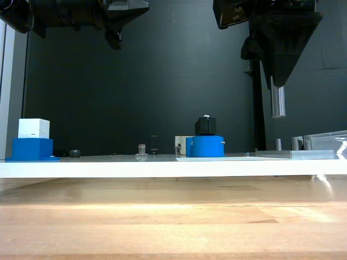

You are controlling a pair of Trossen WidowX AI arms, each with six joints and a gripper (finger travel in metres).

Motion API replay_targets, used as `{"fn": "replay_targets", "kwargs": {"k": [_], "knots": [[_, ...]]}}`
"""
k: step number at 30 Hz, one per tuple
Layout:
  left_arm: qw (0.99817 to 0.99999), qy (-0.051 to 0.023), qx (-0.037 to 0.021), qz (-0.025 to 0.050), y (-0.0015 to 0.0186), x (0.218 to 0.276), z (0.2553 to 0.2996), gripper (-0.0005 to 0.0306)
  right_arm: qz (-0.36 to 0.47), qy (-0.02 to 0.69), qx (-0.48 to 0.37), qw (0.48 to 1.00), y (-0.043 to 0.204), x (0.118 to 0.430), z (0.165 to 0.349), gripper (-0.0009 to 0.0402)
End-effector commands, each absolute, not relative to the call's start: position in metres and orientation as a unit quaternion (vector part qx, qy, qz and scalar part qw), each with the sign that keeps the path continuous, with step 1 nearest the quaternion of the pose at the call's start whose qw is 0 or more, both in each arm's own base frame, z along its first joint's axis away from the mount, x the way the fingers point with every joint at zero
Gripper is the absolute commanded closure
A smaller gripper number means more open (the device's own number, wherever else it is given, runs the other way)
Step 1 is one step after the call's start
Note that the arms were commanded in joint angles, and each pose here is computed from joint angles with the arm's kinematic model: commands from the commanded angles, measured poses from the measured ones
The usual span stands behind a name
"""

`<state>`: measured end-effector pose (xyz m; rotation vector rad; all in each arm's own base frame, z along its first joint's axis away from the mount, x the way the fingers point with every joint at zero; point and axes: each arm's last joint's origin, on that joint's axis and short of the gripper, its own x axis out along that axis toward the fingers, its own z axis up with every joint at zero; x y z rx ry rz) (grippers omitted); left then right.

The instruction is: Pick the 16mm cylinder and install on the taskboard

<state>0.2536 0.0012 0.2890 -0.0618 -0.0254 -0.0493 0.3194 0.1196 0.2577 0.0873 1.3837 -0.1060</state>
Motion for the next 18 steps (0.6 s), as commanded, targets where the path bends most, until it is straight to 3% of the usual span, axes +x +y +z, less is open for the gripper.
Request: {"fn": "replay_targets", "kwargs": {"k": [1,18], "knots": [[0.99914,-0.0129,-0.0307,-0.0246,0.0012,0.2536,0.289,0.03,-0.049,0.636,0.041,0.769,0.12,0.32,0.257,0.0385],[0.99914,-0.0131,-0.0307,-0.0246,0.0012,0.2536,0.2891,0.03,-0.049,0.629,0.043,0.774,0.121,0.33,0.247,0.0385]]}}
